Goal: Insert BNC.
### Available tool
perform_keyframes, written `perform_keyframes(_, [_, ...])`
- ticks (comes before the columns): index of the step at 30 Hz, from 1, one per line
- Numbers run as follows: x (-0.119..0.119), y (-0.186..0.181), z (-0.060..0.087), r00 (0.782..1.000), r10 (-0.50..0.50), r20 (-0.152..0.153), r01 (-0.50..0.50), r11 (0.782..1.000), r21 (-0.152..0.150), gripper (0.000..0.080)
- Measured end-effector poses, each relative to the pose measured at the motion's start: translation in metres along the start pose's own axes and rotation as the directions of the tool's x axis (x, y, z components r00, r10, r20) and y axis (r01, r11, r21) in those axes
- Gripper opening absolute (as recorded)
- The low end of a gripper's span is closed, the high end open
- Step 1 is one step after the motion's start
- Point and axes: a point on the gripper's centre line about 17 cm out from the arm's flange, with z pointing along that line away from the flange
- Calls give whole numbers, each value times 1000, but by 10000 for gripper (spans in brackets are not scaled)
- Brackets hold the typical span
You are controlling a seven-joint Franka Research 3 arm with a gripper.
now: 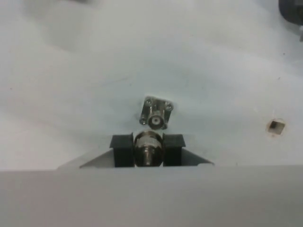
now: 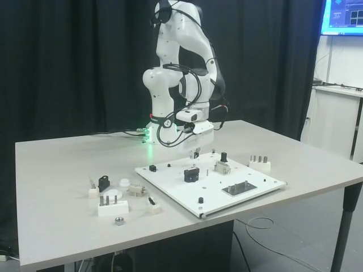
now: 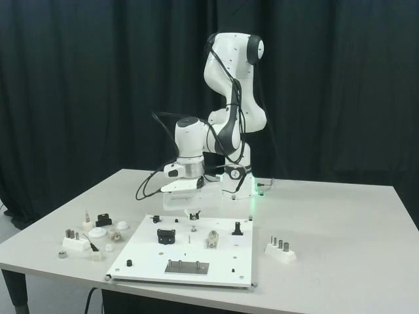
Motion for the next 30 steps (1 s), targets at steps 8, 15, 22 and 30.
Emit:
perform_keyframes(8, [-3,-3,5,1000,16,-9,-16,1000,7,127])
perform_keyframes(15, [-3,-2,8,999,49,-20,-49,999,14,127])
perform_keyframes(22, [-2,0,13,996,81,-28,-80,997,13,127])
perform_keyframes(30, [-3,5,21,996,90,-26,-90,996,-2,127])
